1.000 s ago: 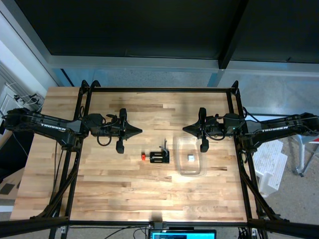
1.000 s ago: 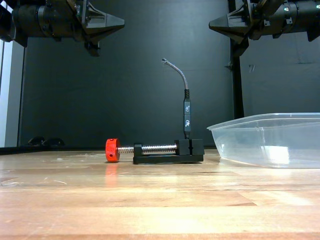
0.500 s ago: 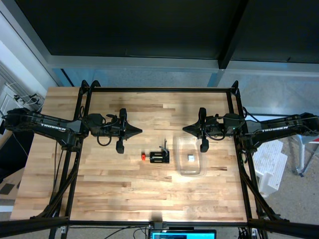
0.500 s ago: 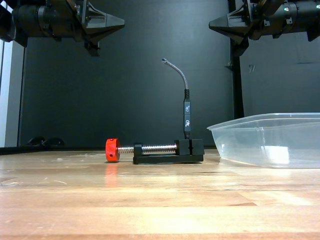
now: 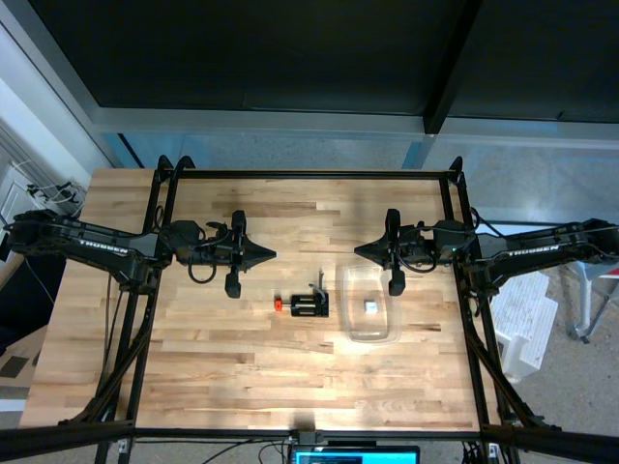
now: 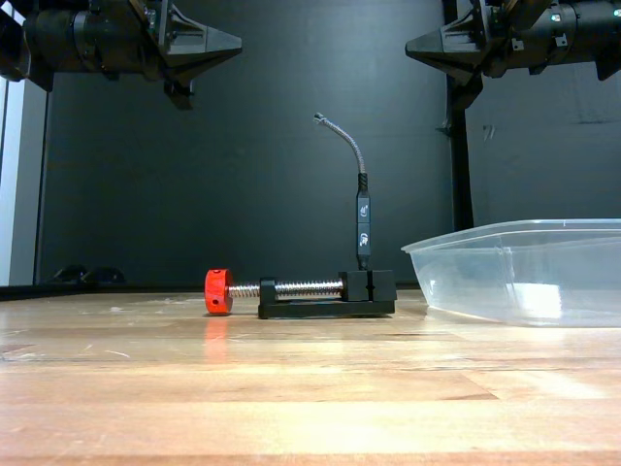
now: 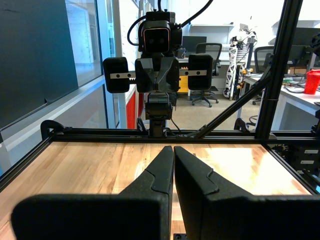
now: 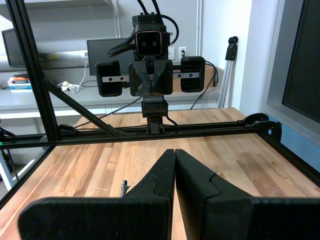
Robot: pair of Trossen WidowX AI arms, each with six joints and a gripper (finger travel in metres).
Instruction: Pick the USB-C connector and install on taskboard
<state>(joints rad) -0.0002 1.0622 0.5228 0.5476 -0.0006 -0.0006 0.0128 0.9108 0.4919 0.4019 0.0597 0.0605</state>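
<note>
Unchanged since earlier: left gripper (image 5: 272, 255) and right gripper (image 5: 358, 251) clenched empty, parked high, flanking taskboard (image 5: 309, 306) with USB-C connector (image 6: 362, 219) upright, clear plastic tray (image 6: 505, 277) alongside.

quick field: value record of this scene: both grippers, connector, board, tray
left gripper: shut, empty, raised high to the left of the taskboard
right gripper: shut, empty, raised high to the right of the taskboard
USB-C connector: standing upright in the taskboard, tail bent at the top
taskboard: flat on the table, red knob at its left end
clear tray: right of the taskboard, white square piece inside
</note>
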